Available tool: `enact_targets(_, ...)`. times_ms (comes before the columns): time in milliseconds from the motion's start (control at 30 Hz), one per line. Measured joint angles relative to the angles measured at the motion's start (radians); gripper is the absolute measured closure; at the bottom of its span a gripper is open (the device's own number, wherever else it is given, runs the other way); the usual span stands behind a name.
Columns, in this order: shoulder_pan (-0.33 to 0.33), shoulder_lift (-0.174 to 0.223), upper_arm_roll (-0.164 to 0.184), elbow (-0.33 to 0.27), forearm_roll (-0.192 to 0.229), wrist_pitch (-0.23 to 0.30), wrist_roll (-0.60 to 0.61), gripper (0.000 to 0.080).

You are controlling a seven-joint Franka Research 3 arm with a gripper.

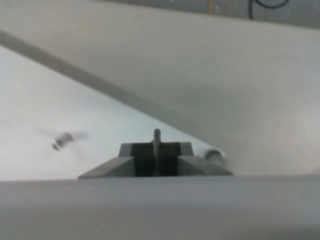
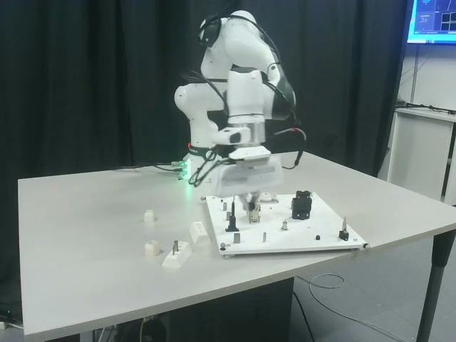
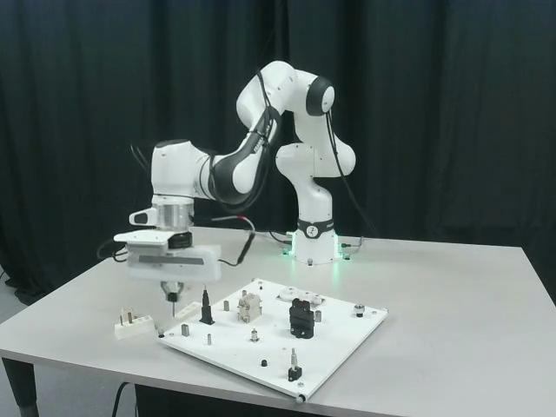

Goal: Insert round peg 1.

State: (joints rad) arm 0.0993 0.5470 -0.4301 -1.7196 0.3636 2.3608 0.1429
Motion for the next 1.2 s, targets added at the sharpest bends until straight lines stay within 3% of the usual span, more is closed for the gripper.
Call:
enact_targets(400, 0.026, 0.07, 0.028, 0.083, -0.001, -0.052, -0.024, 0.0787)
enact_targets(1200, 0.143, 0.119, 0.033, 0.087, -0.007, -0.07, 0.11, 0.0787)
